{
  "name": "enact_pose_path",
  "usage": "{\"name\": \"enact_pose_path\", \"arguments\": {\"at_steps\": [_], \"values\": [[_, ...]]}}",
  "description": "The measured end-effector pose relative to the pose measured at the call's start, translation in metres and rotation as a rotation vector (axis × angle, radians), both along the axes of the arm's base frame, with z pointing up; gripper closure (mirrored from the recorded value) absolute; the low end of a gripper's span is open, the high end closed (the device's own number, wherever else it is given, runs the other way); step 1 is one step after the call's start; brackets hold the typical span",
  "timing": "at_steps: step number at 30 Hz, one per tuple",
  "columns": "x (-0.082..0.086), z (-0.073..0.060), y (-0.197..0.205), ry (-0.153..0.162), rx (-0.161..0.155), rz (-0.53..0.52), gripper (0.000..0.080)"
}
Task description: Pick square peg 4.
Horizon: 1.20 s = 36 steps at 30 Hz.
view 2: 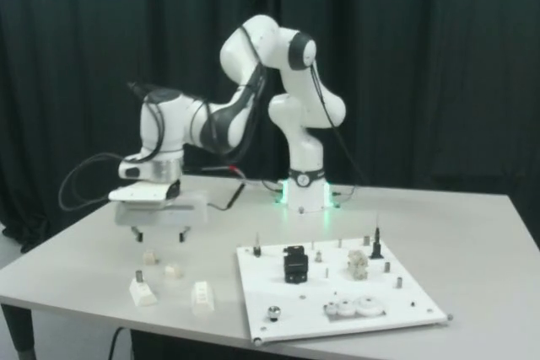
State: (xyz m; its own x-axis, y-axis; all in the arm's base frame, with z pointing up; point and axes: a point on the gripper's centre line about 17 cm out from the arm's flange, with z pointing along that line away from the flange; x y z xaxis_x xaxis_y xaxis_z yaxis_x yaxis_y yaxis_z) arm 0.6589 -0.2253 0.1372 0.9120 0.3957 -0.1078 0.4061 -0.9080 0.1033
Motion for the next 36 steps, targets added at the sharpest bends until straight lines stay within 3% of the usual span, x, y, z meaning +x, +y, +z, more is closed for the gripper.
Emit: {"name": "enact_pose_path", "arguments": {"at_steps": [8, 19, 36], "values": [[0.003, -0.029, -0.027, 0.005, 0.045, -0.004, 0.0003], [0.003, -0.061, -0.058, 0.014, 0.061, -0.016, 0.0003], [-0.004, -0.099, -0.071, 0.036, 0.107, -0.003, 0.0003]]}}
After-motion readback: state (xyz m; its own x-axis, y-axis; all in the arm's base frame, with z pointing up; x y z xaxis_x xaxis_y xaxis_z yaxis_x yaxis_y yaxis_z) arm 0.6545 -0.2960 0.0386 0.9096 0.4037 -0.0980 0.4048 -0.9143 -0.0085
